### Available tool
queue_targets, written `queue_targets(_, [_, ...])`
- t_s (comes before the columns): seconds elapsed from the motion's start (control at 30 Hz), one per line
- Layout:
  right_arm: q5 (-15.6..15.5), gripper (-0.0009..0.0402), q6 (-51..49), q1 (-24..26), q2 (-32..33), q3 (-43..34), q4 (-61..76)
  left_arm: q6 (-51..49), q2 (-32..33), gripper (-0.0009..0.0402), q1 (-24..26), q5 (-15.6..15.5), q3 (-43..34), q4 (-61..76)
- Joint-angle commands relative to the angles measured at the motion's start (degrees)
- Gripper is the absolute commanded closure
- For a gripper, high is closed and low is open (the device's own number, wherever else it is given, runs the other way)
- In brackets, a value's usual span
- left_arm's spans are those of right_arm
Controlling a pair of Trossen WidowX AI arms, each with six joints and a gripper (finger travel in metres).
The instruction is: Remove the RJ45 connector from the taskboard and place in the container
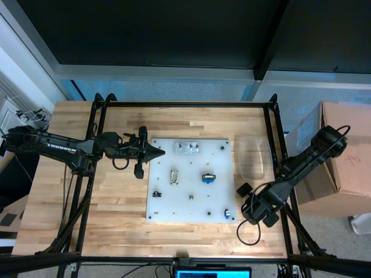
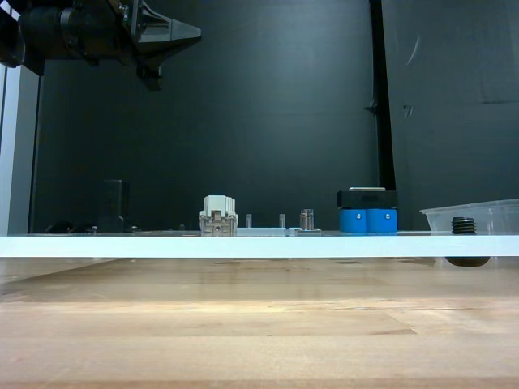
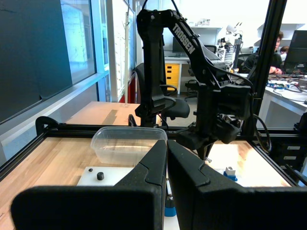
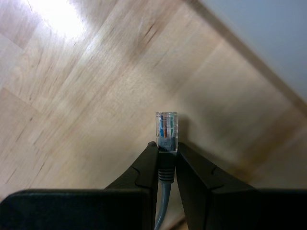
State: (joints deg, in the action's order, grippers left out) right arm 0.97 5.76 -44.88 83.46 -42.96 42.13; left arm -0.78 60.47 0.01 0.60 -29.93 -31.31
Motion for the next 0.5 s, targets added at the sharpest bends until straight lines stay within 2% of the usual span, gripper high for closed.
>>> queue_targets(0.03, [0.4,0.0394,1.4,0.2,-2.5,-1.1,2.6,0.0,0.0,0.0393,0.0,0.0,0.0,0.0])
queue_targets(0.3, [0.5,0.0393,9.7,4.8,-11.0,-2.3,8.6,0.0,0.0,0.0393,0.0,0.0,0.0,0.0])
queue_targets(0.5, [0.5,0.0393,17.8,11.9,-16.9,-2.3,13.4,0.0,0.0,0.0393,0.0,0.0,0.0,0.0])
